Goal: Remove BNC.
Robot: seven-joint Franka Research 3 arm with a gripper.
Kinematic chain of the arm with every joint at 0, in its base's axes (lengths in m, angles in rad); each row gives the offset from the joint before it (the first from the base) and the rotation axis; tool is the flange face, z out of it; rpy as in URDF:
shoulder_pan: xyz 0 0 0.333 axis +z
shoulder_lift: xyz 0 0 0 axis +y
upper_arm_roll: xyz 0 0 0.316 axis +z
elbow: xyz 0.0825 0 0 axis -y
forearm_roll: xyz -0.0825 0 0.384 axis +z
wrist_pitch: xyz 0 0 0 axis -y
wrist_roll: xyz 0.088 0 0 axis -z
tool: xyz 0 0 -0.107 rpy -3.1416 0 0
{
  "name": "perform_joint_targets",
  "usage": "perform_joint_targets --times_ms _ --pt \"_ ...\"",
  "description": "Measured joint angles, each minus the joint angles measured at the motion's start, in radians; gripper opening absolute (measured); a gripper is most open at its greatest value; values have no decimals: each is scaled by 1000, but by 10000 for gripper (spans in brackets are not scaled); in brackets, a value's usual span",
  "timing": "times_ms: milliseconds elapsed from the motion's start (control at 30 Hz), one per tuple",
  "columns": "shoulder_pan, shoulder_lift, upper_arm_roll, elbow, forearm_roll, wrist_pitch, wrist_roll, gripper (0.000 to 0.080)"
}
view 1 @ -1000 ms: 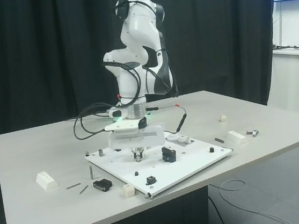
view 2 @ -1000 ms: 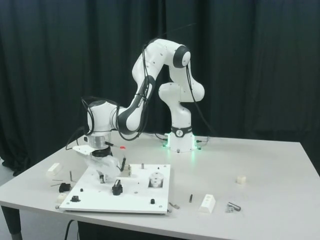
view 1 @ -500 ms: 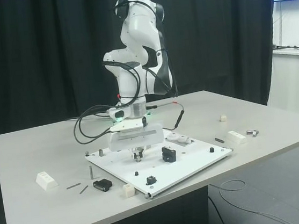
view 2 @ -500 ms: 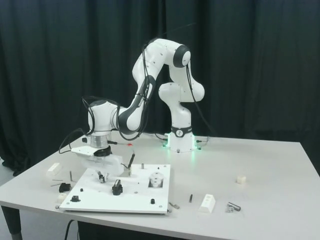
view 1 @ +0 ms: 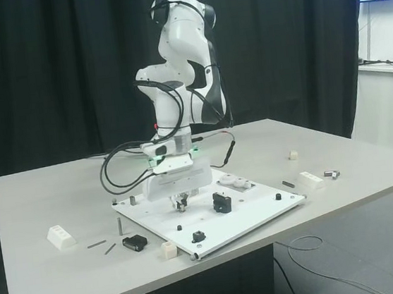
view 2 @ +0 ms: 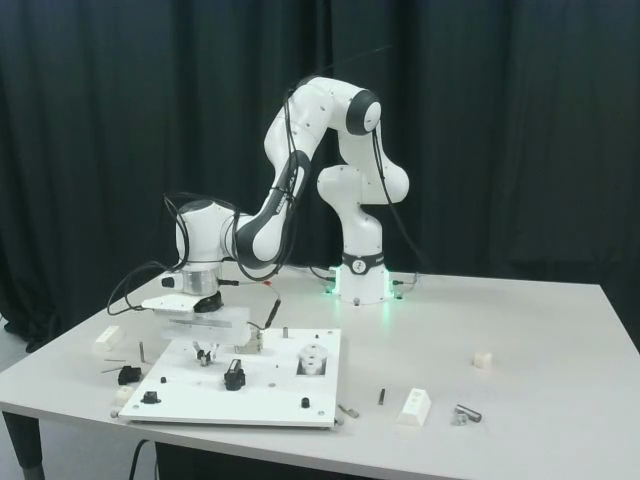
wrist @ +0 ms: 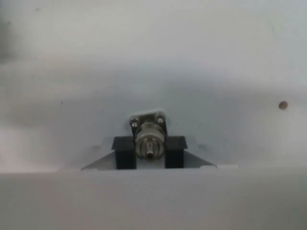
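Note:
In the wrist view a grey metal BNC connector [wrist: 149, 136] with two small screws on its flange stands on the white board [wrist: 201, 72]. My gripper [wrist: 149, 152] is shut on it, one black finger [wrist: 124, 152] against each side. In both room views the white arm bends low over the white board [view 1: 254, 215] [view 2: 280, 395], and the gripper [view 1: 181, 204] [view 2: 203, 352] points straight down near the board's back left part. The BNC connector itself is too small to make out there.
Black fixtures [view 1: 221, 203] [view 1: 198, 236] and a white round part [view 1: 232, 181] sit on the board. Off the board lie a black part [view 1: 134, 243], small white blocks [view 1: 60, 237] [view 1: 168, 249] [view 1: 311, 179], and thin pins [view 1: 97, 244]. A black cable [view 1: 113, 163] loops from the wrist.
The hand has turned about its vertical axis over the same spot on the board, and the cable loop has swung round with it. Its height looks about the same.

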Motion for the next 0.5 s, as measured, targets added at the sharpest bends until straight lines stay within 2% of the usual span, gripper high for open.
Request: perform_joint_targets --times_ms 500 --pt "-1 0 0 0 2 3 -207 123"
